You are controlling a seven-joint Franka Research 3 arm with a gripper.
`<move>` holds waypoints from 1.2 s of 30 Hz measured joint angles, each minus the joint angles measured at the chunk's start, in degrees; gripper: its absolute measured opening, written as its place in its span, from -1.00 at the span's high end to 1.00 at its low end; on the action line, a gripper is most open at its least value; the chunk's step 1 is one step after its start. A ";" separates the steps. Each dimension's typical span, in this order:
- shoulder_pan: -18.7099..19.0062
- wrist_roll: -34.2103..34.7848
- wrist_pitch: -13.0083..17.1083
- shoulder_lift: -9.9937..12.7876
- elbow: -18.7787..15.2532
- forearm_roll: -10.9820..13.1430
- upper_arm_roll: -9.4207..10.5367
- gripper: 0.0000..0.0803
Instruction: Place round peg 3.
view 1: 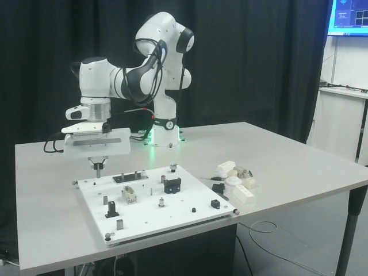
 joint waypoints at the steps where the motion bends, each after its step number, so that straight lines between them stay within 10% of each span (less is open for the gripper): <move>1: 0.01 0.00 0.01 0.00 0.00 0.00 0.00 0.74; 36: 2.02 1.81 -1.16 -0.06 -0.25 0.56 0.23 0.74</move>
